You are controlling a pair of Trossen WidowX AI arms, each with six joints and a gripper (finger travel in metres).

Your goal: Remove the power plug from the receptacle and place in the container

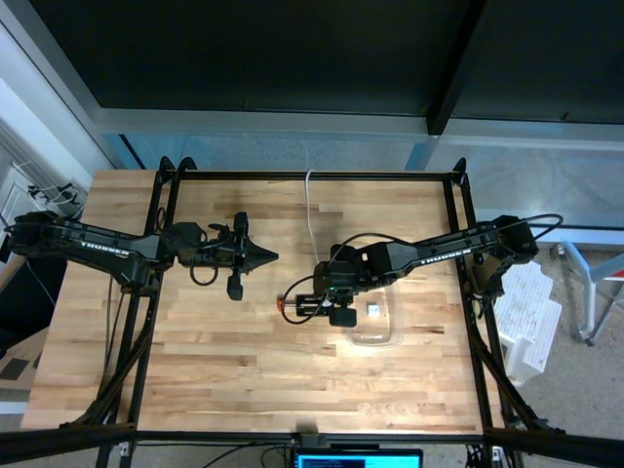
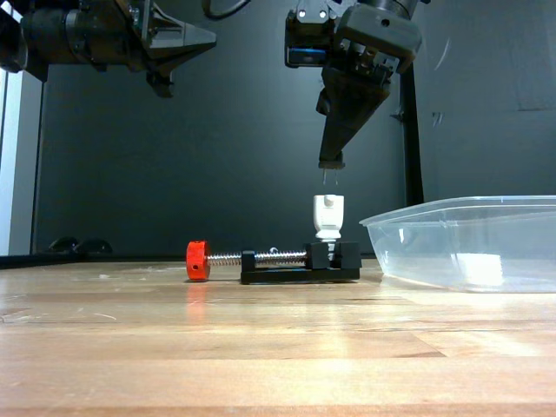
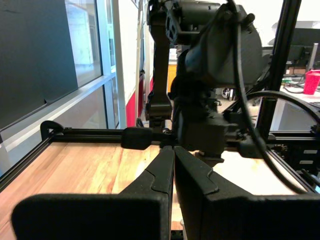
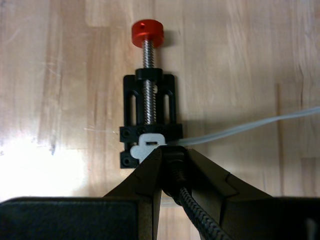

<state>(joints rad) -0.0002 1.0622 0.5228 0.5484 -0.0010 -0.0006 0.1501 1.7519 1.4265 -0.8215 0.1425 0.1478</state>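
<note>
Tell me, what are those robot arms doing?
The right gripper holds the plug just above the white receptacle in the vise, so the plug is already out. The container sits beside the vise, and the plug is not in it yet. The left gripper hangs shut off to the side, holding nothing.

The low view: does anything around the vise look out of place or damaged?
Nothing stands out. The receptacle sits upright in the vise; the right pincer holds the power plug above it, prongs clear. The container stands level beside it. The left pincer hangs shut, high at left.
</note>
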